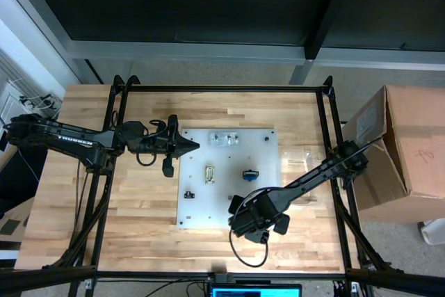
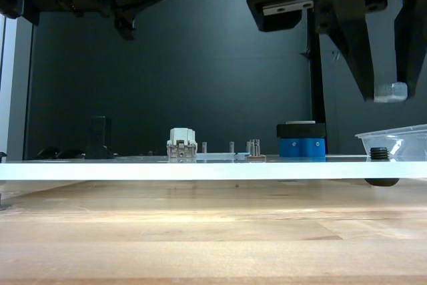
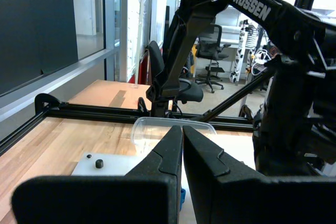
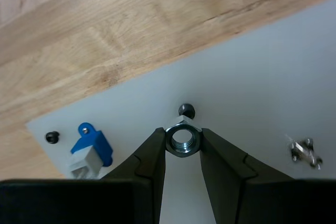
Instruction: Pick the M12 nut and place it on its threads and fasten
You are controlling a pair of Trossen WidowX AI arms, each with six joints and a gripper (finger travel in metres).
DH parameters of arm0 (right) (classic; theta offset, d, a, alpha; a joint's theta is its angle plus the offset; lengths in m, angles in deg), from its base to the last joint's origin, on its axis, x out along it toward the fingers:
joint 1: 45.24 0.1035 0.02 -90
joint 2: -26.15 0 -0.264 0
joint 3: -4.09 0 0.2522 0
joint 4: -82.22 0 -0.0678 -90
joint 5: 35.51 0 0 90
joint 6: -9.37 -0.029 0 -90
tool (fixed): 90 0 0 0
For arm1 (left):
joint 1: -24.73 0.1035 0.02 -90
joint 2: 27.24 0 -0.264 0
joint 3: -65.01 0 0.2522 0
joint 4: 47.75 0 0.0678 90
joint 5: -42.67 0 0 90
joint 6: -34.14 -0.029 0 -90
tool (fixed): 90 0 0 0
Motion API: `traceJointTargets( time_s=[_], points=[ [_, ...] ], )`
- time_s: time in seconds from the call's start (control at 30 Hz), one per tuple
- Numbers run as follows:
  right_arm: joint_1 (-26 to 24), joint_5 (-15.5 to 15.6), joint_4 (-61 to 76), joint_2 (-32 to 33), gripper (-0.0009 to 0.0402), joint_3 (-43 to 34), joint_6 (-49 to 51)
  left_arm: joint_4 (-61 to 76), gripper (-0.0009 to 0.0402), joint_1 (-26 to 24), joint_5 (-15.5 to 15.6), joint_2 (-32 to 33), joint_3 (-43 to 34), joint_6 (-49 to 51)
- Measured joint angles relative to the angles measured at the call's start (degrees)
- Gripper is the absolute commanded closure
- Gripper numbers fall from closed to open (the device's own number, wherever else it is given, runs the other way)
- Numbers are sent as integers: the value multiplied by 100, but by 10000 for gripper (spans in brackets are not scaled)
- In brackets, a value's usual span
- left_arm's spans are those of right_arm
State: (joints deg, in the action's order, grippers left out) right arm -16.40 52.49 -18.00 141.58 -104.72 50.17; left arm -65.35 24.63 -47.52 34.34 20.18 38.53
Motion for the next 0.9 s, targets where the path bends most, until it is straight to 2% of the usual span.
traceJointTargets(
  time_s=[0.53, 0.9],
  points=[
    [-127, 4, -142, 304, 393, 7, 798, 2, 393, 0, 0, 0, -2, 0],
    [-118, 7, -282, 323, 393, 52, 820, 2, 393, 0, 0, 2, 0, 0]
  ],
)
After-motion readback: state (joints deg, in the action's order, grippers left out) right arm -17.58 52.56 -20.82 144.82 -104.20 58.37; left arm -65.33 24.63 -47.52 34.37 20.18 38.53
